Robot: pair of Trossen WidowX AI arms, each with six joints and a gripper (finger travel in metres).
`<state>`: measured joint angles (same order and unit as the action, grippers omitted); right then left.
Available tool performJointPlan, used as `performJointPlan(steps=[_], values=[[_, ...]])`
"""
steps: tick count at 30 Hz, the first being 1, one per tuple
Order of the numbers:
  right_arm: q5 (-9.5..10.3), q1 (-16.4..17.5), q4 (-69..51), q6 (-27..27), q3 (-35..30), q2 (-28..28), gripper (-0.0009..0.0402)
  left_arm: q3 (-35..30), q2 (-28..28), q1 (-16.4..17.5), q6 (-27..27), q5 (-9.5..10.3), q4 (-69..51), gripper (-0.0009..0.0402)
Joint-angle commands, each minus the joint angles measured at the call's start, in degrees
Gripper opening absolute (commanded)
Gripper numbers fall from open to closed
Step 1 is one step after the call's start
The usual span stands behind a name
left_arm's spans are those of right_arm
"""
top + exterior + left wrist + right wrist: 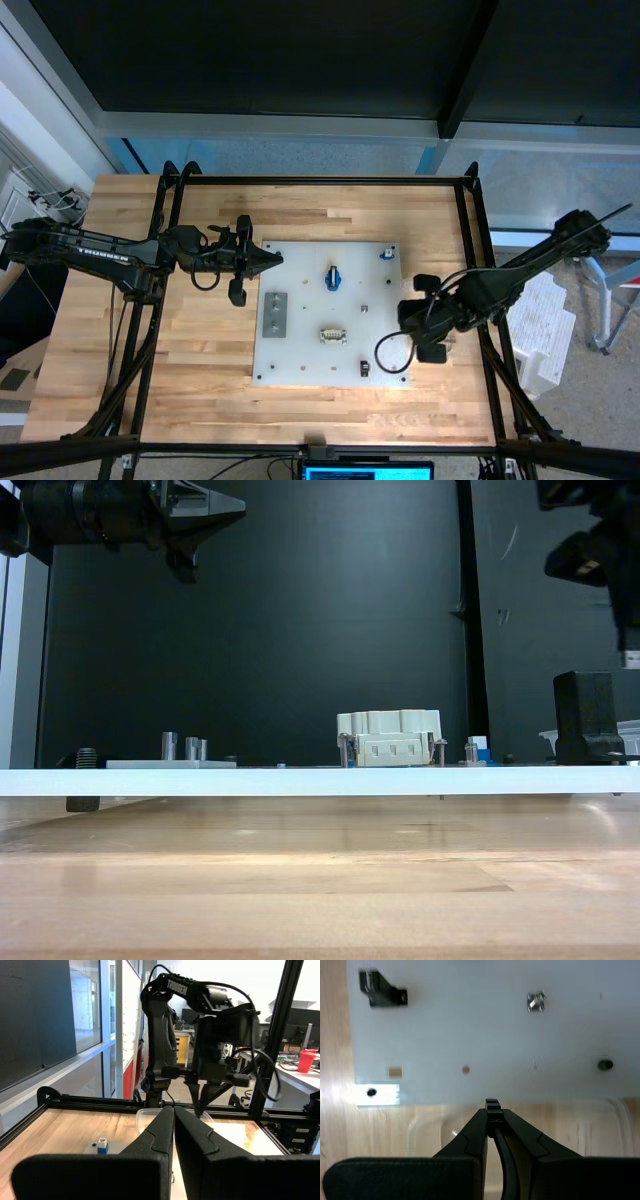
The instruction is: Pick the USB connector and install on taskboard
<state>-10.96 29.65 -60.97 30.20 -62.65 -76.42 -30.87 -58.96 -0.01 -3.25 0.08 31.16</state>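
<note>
My right gripper (493,1110) is shut on the USB connector (492,1105), a tiny dark plug pinched at the fingertips. It hangs just off the right edge of the taskboard (470,1030), above the wooden table. From above, the right gripper (418,322) sits beside the white taskboard (300,360). My left gripper (268,258) is held high over the board's far left corner, with its fingers shut on nothing (174,1109).
On the board are a blue fitting (333,277), a grey block (274,312), a beige connector (333,335) and a black bracket (382,990). A clear plastic tray (600,1115) lies under the right gripper. A black frame (320,181) rings the table.
</note>
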Motion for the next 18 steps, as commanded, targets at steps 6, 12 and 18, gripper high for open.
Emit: performJointPlan(steps=[6,12,18], values=[[0.46,0.9,0.0,1.7,-9.0,-9.1,0.0,0.0,0.0,0.0,0.0,-0.02,0.0,0.0],[0.74,1.5,0.0,2.5,-14.8,-15.4,0.0,0.0,0.0,0.0,0.0,-0.02,0.0,0.0],[2.01,1.8,-0.1,3.0,-19.8,-20.6,0.0,0.0,0.0,0.0,0.0,-0.02,0.0,0.0]])
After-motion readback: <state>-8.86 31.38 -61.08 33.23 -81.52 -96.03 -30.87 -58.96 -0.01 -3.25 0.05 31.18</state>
